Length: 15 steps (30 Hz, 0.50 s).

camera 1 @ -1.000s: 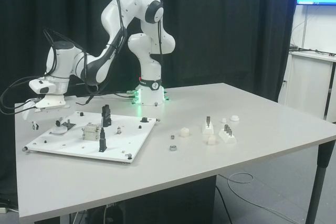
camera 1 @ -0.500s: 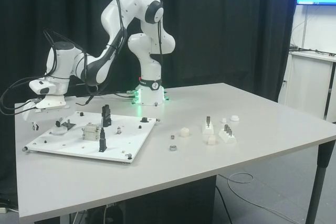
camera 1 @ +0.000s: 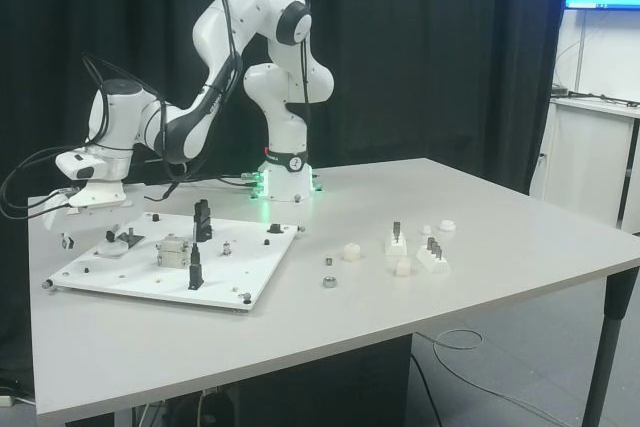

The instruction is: Insert large gear.

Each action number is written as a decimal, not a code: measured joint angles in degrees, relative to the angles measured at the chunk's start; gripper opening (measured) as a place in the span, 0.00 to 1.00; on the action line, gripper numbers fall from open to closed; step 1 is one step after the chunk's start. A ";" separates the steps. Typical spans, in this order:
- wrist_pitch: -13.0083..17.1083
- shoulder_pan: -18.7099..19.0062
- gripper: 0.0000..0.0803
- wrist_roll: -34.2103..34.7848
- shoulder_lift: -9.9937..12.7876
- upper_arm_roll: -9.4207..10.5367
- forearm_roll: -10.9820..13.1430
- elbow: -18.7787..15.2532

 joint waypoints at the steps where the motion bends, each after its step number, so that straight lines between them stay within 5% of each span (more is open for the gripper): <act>1: -0.02 0.01 1.00 0.00 -0.06 0.00 0.00 0.00; 15: -5.13 0.10 1.00 0.00 -2.30 -0.41 -0.30 0.02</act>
